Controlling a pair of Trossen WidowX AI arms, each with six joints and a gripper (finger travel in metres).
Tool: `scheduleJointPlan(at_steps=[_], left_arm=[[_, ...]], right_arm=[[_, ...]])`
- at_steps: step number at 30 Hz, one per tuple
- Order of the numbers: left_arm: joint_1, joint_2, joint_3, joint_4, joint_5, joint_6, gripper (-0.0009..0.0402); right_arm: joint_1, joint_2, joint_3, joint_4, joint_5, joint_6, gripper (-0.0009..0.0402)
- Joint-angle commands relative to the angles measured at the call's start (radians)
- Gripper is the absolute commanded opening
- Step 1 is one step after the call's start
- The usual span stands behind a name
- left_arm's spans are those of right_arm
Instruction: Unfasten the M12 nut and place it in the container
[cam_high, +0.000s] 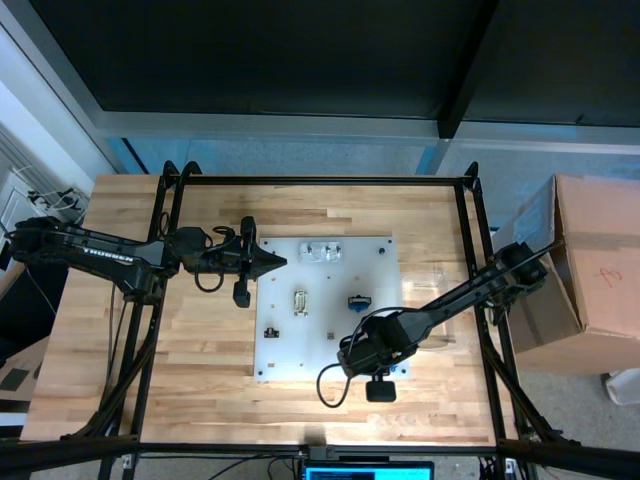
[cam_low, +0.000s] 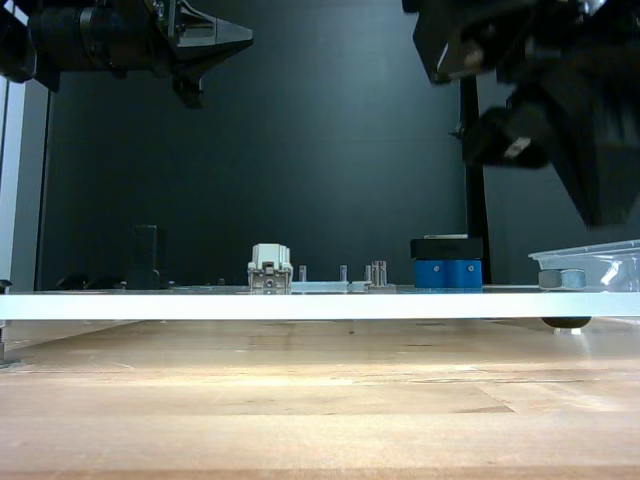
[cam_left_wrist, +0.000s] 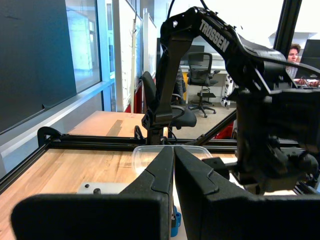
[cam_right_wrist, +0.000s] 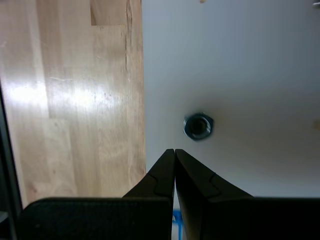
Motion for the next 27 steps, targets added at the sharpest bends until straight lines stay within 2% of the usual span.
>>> scheduleJointPlan(at_steps=[1, 14, 15, 16, 18, 19, 20, 25, 27], left_arm=[[0.0, 0.0, 0.0, 0.0, 0.0, 0.0, 0.0], [0.0, 0.0, 0.0, 0.0, 0.0, 0.0, 0.0], [0.0, 0.0, 0.0, 0.0, 0.0, 0.0, 0.0], [0.0, 0.0, 0.0, 0.0, 0.0, 0.0, 0.0], [0.0, 0.0, 0.0, 0.0, 0.0, 0.0, 0.0], [0.0, 0.0, 0.0, 0.0, 0.0, 0.0, 0.0], [0.0, 0.0, 0.0, 0.0, 0.0, 0.0, 0.0], [0.0, 0.0, 0.0, 0.001, 0.0, 0.0, 0.0], [0.0, 0.0, 0.0, 0.001, 0.0, 0.0, 0.0]], right_arm=[[0.001, 0.019, -0.019, 0.029, 0.0, -0.005, -0.0001], [-0.002, 0.04, -0.023, 0.043, 0.03, -0.022, 0.0], [-0.002, 0.04, -0.023, 0.036, 0.055, -0.025, 0.0], [-0.002, 0.039, -0.021, 0.018, 0.118, -0.018, 0.0], [-0.001, 0.032, -0.009, -0.048, 0.288, 0.047, 0.0], [-0.001, 0.029, 0.0, -0.076, 0.337, 0.067, 0.0], [-0.002, 0.026, 0.008, -0.091, 0.346, 0.069, 0.0], [-0.003, 0.01, 0.022, -0.112, 0.315, 0.06, 0.0], [-0.004, 0.005, 0.022, -0.111, 0.263, 0.055, 0.0]])
